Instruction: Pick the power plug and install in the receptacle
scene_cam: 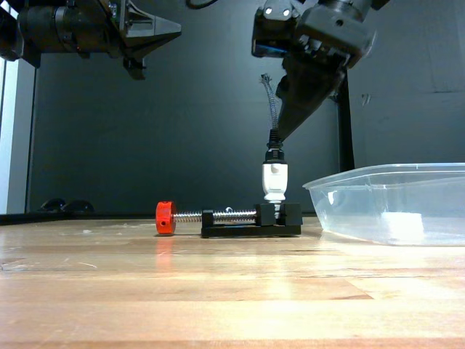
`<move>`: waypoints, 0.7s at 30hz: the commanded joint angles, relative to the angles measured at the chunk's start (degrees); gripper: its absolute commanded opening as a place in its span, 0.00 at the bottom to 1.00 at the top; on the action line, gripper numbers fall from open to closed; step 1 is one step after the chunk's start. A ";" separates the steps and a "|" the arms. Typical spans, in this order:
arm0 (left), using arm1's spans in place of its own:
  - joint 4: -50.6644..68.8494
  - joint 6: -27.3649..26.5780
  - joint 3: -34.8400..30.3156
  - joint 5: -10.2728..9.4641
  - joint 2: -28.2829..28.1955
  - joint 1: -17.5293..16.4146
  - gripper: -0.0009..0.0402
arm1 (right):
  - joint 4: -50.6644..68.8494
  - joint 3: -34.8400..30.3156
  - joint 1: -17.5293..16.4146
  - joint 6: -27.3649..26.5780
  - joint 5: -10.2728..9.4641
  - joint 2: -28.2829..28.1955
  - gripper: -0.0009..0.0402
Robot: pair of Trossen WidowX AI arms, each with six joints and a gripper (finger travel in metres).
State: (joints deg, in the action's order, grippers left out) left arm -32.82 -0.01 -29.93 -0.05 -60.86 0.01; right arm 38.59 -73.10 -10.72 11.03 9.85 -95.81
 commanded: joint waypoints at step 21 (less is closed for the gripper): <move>0.02 0.00 -0.02 0.02 0.00 0.00 0.02 | -2.12 5.11 1.99 -3.10 -1.60 13.81 0.01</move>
State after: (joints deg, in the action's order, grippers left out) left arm -32.82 -0.01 -29.93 -0.05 -60.86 0.01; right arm 37.82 -68.97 -9.19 7.99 8.67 -83.55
